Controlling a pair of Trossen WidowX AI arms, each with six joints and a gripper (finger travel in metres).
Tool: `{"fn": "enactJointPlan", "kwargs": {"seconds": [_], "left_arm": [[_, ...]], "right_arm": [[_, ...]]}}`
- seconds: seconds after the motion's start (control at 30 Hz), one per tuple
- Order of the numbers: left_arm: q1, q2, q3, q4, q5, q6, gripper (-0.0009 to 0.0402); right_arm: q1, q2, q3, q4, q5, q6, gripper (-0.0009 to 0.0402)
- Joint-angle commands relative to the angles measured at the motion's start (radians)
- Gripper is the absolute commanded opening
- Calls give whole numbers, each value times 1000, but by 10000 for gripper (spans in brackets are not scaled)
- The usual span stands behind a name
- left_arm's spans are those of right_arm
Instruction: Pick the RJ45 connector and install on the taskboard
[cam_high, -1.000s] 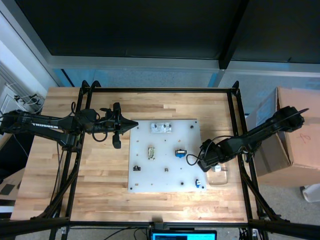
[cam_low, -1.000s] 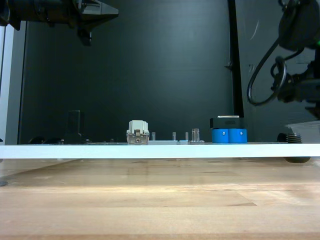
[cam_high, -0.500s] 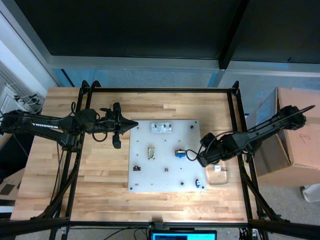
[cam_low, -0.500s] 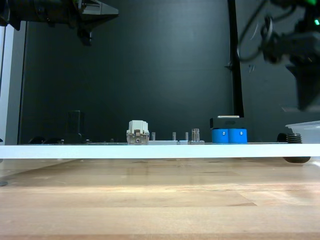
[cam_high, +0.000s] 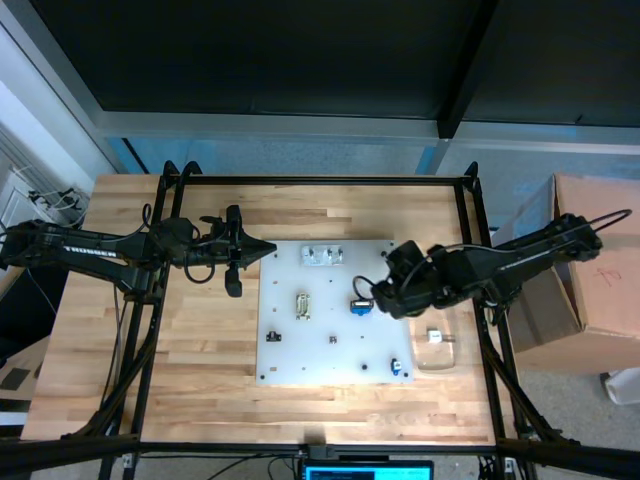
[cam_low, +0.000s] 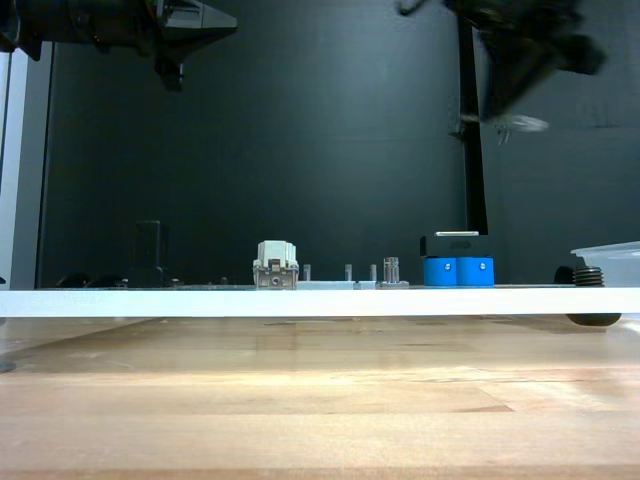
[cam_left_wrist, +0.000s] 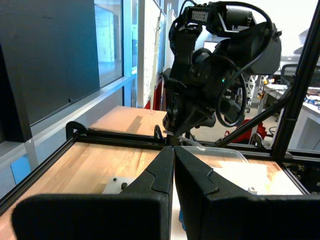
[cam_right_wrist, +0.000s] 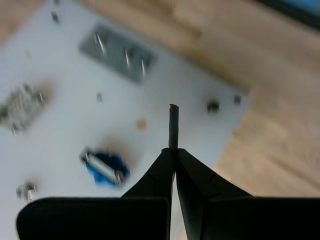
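Holds the RJ45 connector (cam_low: 521, 123) in the right gripper (cam_high: 374, 294), jaws clamped on it, clear of any seat, high over the board (cam_high: 300, 350) at 3 o'clock from its centre, just above a blue socket (cam_high: 360, 307). Hangs the left gripper (cam_high: 266, 250) aloft at the board's 10 o'clock edge, jaws together. Shows a tray (cam_high: 447, 362) on the table (cam_high: 200, 340) off the board's 4 o'clock corner

Holds left gripper (cam_high: 266, 250) high, pointing inward, fingers together; reaches right gripper (cam_high: 374, 292) inward, raised, fingers pinched together.
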Motion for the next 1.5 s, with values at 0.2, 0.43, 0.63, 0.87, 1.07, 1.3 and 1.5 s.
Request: {"fn": "enactJointPlan", "kwargs": {"seconds": [0.2, 0.43, 0.63, 0.87, 1.07, 1.3, 1.5], "left_arm": [[1, 23, 2, 24, -81, -200, 0], [-5, 146, 22, 19, -129, -315, 67], [-6, 258, 78, 20, -151, -384, 160], [-6, 386, 185, 21, -153, -441, 230], [-6, 465, 300, 18, -164, -446, 239], [-7, 478, 307, 14, -137, -471, 222], [-6, 478, 307, 34, -155, -473, 211]], "right_arm": [[-66, 157, 287, -8, 191, -65, 0], [-132, 280, 509, -11, 246, -182, 0], [-152, 346, 644, -9, 300, -234, 0], [-153, 387, 690, 12, 325, -259, 0], [-154, 406, 689, 11, 326, -264, 0], [-154, 406, 689, 3, 356, -274, 0], [-155, 406, 688, 16, 375, -251, 0]]}}
